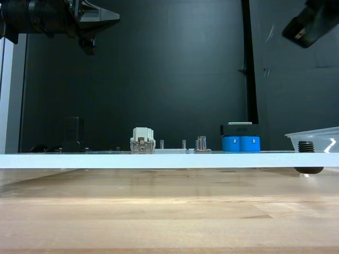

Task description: Pick the RJ45 connector and install on the taskboard

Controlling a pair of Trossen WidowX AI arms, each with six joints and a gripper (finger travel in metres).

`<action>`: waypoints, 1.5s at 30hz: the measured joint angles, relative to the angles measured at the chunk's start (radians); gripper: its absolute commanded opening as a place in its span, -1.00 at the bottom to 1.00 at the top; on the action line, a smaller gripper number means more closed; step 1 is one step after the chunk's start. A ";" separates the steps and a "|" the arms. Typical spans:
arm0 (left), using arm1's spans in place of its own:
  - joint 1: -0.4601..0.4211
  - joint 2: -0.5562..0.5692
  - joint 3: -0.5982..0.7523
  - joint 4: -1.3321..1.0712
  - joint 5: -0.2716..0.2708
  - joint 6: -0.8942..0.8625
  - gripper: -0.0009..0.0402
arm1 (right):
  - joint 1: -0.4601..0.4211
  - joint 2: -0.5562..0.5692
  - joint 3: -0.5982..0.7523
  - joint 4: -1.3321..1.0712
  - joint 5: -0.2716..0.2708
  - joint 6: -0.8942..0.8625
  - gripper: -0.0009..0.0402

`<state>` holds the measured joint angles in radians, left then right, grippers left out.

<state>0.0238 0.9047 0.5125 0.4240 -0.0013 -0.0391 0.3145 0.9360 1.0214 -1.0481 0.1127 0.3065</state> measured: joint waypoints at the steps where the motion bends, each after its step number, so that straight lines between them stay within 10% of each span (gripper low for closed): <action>1: 0.000 0.000 0.000 0.000 0.000 0.000 -0.96 | 0.010 0.002 0.016 -0.037 0.000 0.016 -0.96; 18: 0.000 0.000 0.000 0.000 0.000 0.000 -0.96 | 0.033 0.009 0.055 -0.352 -0.079 0.092 -0.92; 33: 0.000 0.000 0.000 0.000 0.000 0.000 -0.96 | 0.063 0.090 -0.050 -0.316 -0.050 0.082 -0.07; 45: 0.000 0.000 0.000 0.000 0.000 0.000 -0.96 | 0.114 0.100 -0.211 -0.161 -0.062 0.134 0.02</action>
<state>0.0238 0.9051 0.5125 0.4240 -0.0013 -0.0391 0.4282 1.0355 0.8108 -1.2087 0.0509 0.4408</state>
